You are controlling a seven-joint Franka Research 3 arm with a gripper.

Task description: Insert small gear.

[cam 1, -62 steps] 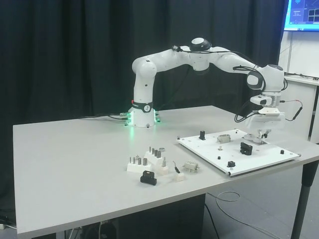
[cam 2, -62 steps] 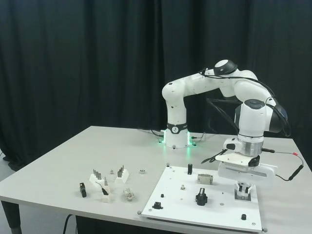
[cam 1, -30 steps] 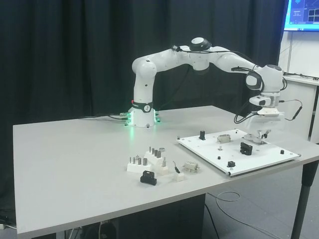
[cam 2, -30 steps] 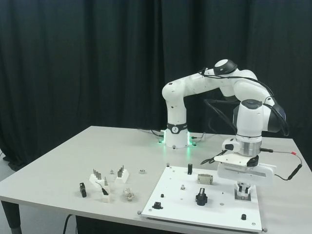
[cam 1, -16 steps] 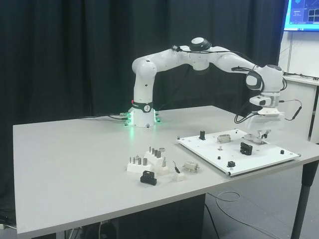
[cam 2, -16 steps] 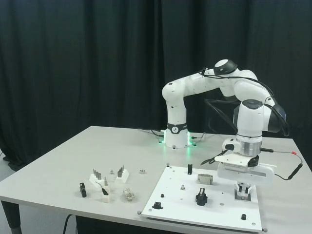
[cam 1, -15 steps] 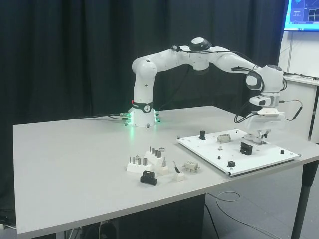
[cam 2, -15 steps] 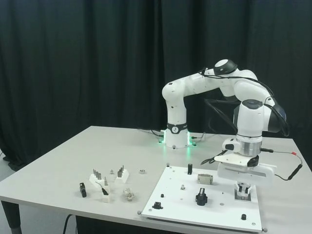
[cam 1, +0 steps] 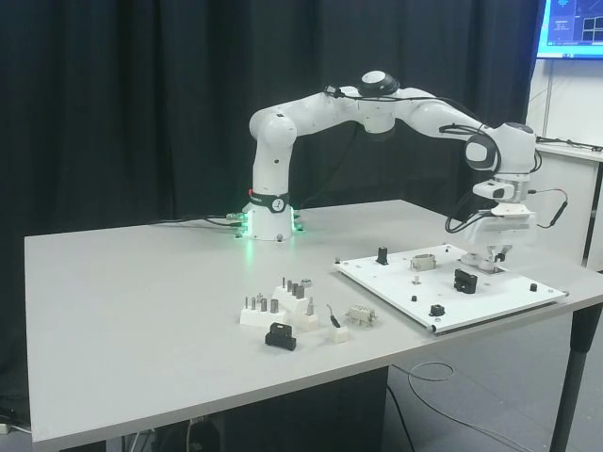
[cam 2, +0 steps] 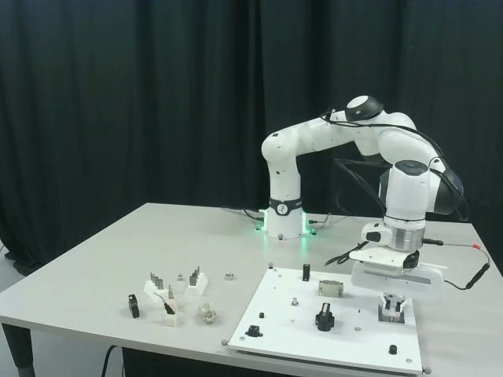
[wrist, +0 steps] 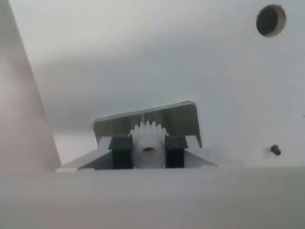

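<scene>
Gripper [wrist: 148, 151] fingers are closed on the small gear [wrist: 147, 141], which is held upright between the two black pads [wrist: 120, 151] in the wrist view. Arm [cam 1: 377, 108] and gripper [cam 2: 394, 302] are seen low over the far end of the white board [cam 2: 283, 326], which lies on the grey table [cam 1: 141, 292]. Just behind the gear a grey metal bracket [wrist: 174, 119] is seen. The insertion is judged best done by lowering the gear straight, with its bore kept in line with the seat, and the grip should be released only once the gear is seated. No brand, label or writing can be read on board, bracket or gear.
</scene>
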